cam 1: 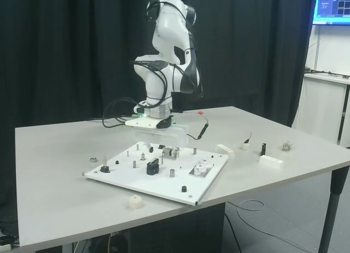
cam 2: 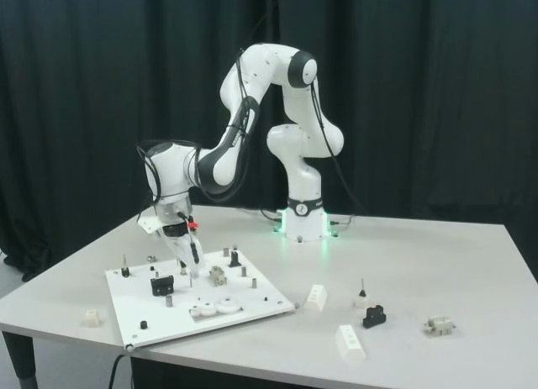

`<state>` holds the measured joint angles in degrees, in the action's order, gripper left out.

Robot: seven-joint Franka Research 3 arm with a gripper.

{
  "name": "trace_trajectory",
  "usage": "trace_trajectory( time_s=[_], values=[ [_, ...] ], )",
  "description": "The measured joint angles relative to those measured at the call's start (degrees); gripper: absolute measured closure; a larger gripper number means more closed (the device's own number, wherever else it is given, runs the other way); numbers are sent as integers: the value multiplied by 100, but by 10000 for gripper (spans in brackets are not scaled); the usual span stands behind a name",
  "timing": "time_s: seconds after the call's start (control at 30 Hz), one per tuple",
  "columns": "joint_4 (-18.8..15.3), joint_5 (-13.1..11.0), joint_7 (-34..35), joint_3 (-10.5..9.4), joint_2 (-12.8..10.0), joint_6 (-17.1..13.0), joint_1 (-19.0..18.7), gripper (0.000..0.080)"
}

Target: Insert square peg 1.

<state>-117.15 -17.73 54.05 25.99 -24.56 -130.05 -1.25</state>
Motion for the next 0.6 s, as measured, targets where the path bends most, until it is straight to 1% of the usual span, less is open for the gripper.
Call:
trace_trajectory(
  time_s=[0.13,0.17,0.47,0.5,0.6],
  values=[
    [0,16,0,25,52,49,-15,211],
    [0,18,1,30,65,62,-16,55],
    [0,43,7,132,161,142,-63,55],
    [0,46,7,144,167,145,-72,5],
    [0,59,7,162,183,150,-89,5]
  ],
)
